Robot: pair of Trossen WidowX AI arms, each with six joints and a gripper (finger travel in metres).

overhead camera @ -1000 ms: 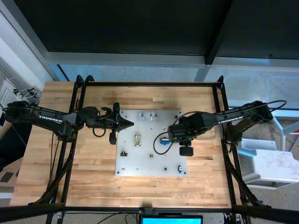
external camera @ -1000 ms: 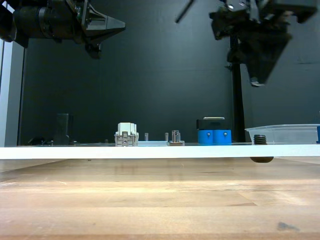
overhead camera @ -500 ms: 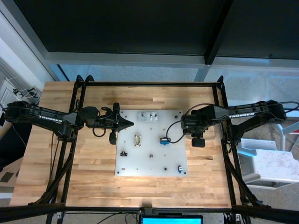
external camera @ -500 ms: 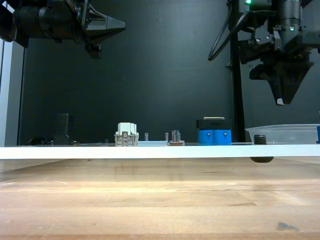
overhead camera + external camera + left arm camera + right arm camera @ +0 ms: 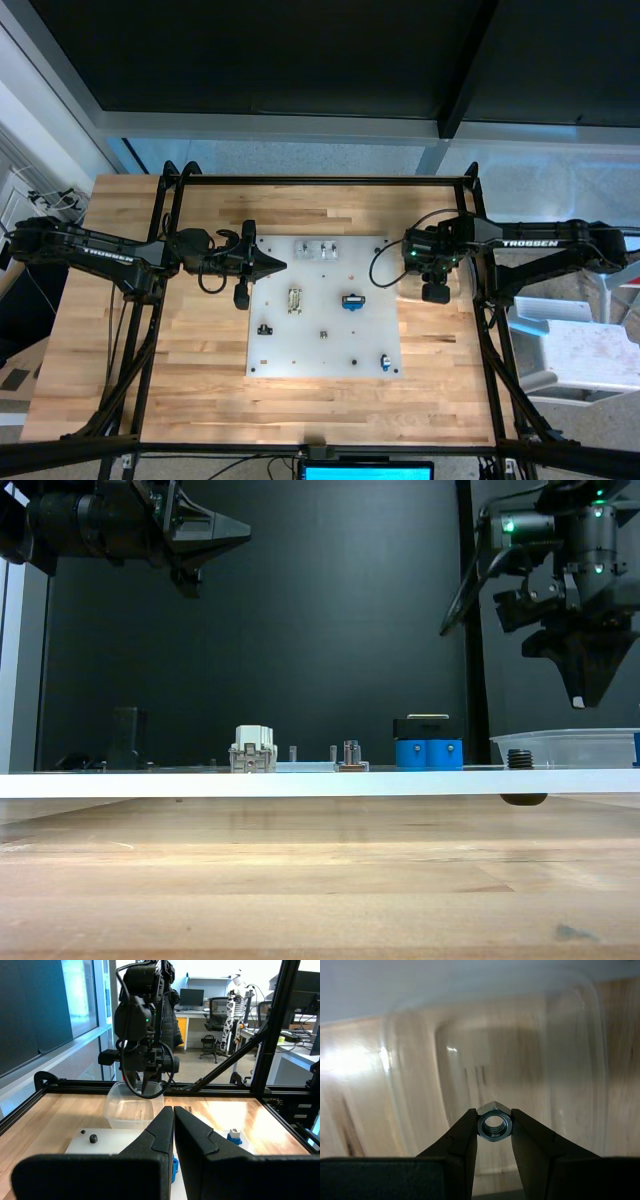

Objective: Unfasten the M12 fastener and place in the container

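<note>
The right wrist view alone settles the grasp: the right hand (image 5: 494,1116) pinches the M12 fastener (image 5: 494,1127), a small silver hex nut, between its two fingertips, threaded bore facing the camera; behind it lie the clear wall and floor of the container (image 5: 415,1090), with wood grain showing through; in the low view the right hand (image 5: 578,698) points straight down and hangs just above the rim of the container (image 5: 565,742), not touching it, while the nut is too small to pick out there; that view adds that the black stud (image 5: 518,759) on the white board (image 5: 300,783) shows bare ribs, so the nut is off its stud; a blue connector block (image 5: 428,750) stands further left on the board; from above, the right hand (image 5: 436,292) sits just off the board's (image 5: 300,345) right edge over the wooden worktop (image 5: 200,380), where the tub is too faint to trace; the left wrist view shows it plainly, the container (image 5: 131,1107) directly under the right hand (image 5: 144,1091); the left hand (image 5: 173,1110) has its fingers pressed together on nothing, held high at the board's far left edge (image 5: 275,266), well apart from the nut.
</note>
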